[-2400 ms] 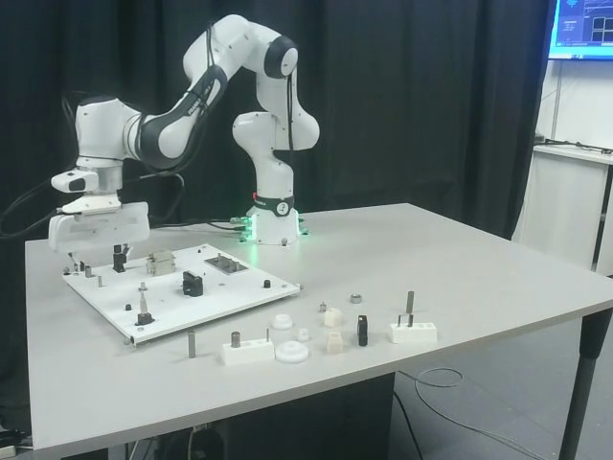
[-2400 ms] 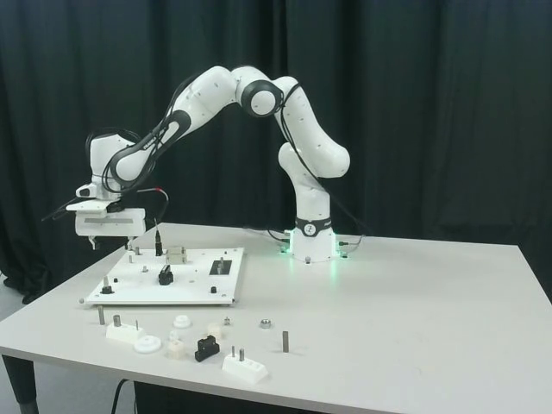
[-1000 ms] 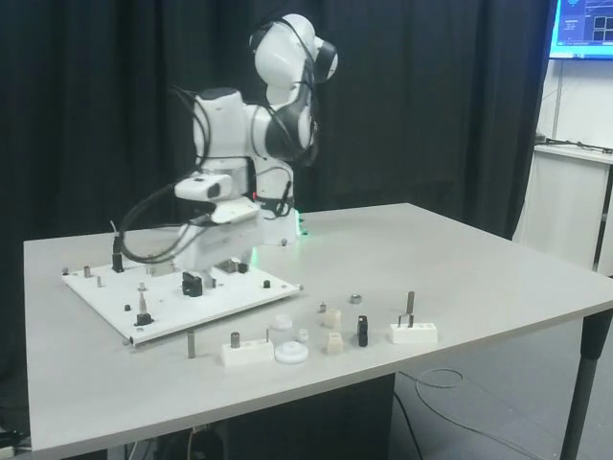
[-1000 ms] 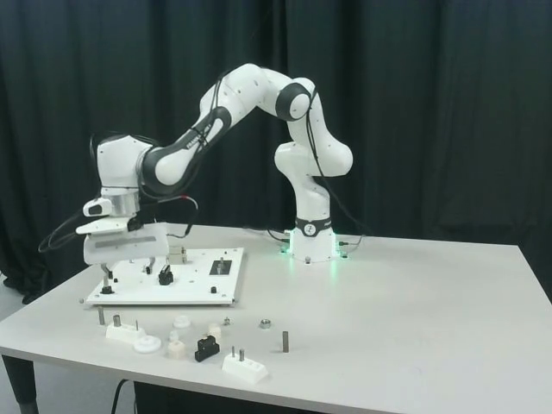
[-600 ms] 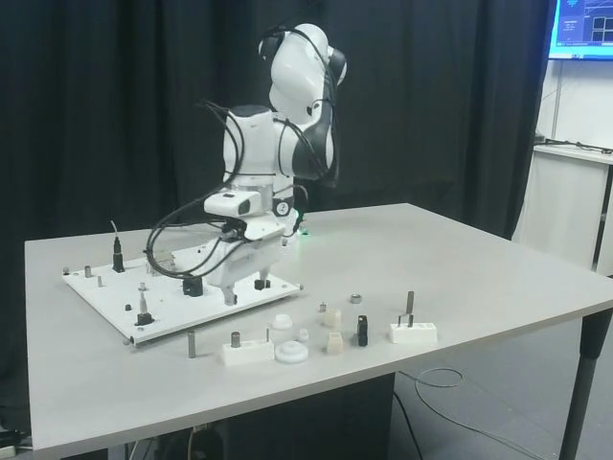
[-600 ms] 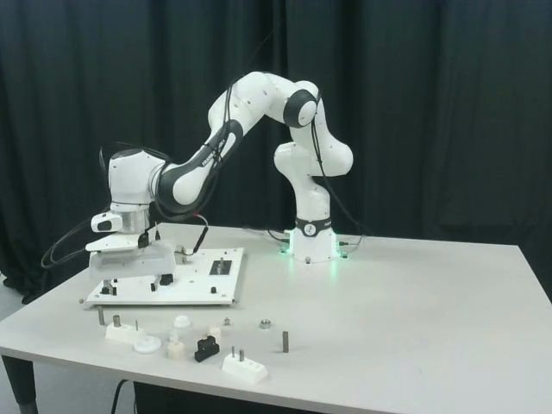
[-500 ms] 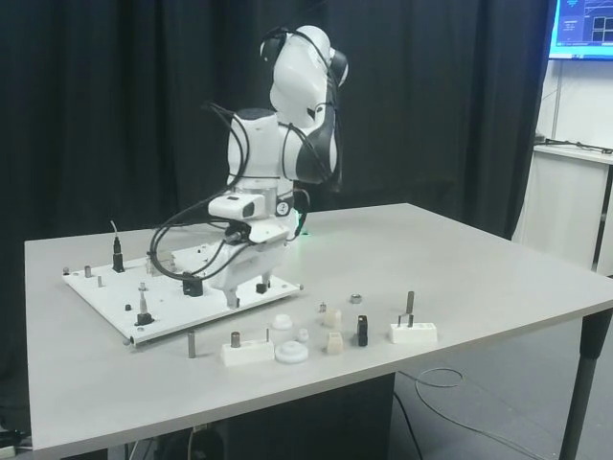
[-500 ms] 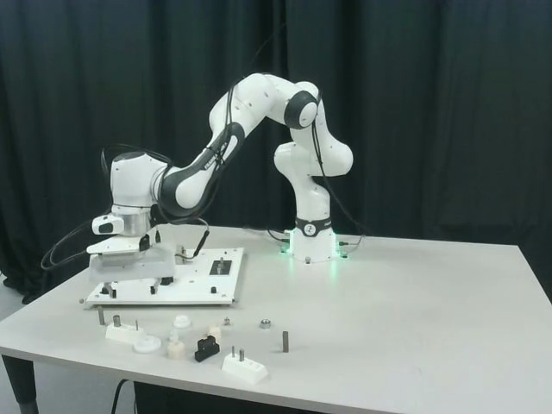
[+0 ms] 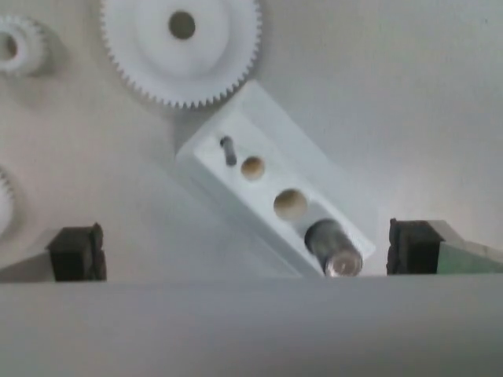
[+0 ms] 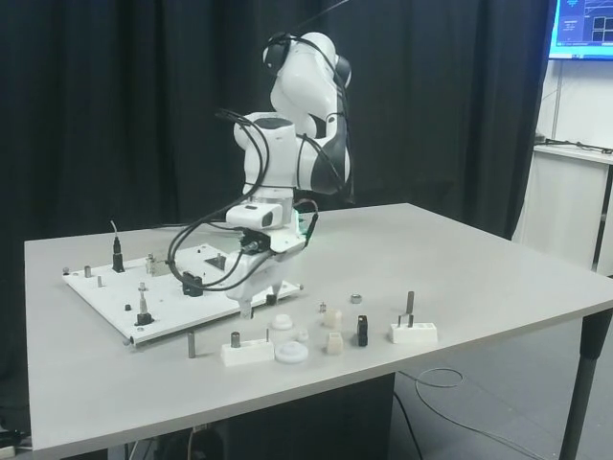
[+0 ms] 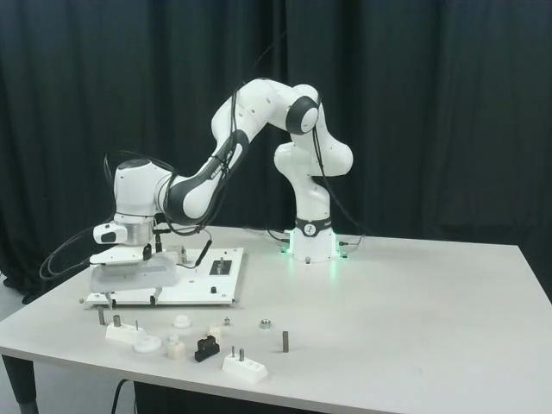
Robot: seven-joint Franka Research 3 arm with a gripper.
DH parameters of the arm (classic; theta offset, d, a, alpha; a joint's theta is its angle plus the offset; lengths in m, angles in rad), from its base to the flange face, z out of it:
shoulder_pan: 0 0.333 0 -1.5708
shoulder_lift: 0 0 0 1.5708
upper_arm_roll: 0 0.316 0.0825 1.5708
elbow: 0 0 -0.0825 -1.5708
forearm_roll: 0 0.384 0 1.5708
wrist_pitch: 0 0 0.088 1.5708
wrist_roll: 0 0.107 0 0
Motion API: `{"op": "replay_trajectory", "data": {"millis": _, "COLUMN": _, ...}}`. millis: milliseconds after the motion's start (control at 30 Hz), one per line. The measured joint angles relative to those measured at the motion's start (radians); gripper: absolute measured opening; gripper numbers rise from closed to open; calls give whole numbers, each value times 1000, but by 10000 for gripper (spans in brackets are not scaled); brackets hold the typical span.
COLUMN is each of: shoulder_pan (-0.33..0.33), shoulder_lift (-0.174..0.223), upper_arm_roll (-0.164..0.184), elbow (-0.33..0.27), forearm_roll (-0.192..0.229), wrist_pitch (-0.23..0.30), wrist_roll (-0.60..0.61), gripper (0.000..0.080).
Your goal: Pick round peg 1.
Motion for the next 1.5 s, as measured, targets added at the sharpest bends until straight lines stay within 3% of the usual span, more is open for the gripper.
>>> {"op": "replay_trajectory", "data": {"millis": 700, "shoulder_pan": -30, "shoulder_lift": 81, "upper_arm_roll": 39, "elbow": 81, "forearm_roll": 0, "wrist_pitch": -3, "wrist_roll": 27, "gripper": 800}}
{"op": "replay_trajectory", "data": {"millis": 1300, "shoulder_pan": -63, "shoulder_lift": 109, "upper_arm_roll": 63, "elbow": 105, "forearm_roll": 0, "wrist_pitch": -4, "wrist_roll": 45, "gripper": 800}}
{"op": "replay_trajectory", "data": {"millis": 1333, "shoulder_pan": -63, "shoulder_lift": 110, "upper_arm_roll": 63, "elbow": 105, "forearm_roll": 0, "wrist_pitch": -4, "wrist_roll": 47, "gripper": 694}}
{"op": "replay_trajectory", "data": {"millis": 1467, "shoulder_pan": -63, "shoulder_lift": 111, "upper_arm_roll": 63, "elbow": 105, "forearm_roll": 0, "wrist_pitch": -4, "wrist_roll": 48, "gripper": 694}}
{"op": "replay_trajectory", "data": {"millis": 1500, "shoulder_pan": -63, "shoulder_lift": 111, "upper_arm_roll": 63, "elbow": 105, "forearm_roll": 0, "wrist_pitch": -4, "wrist_roll": 48, "gripper": 508}}
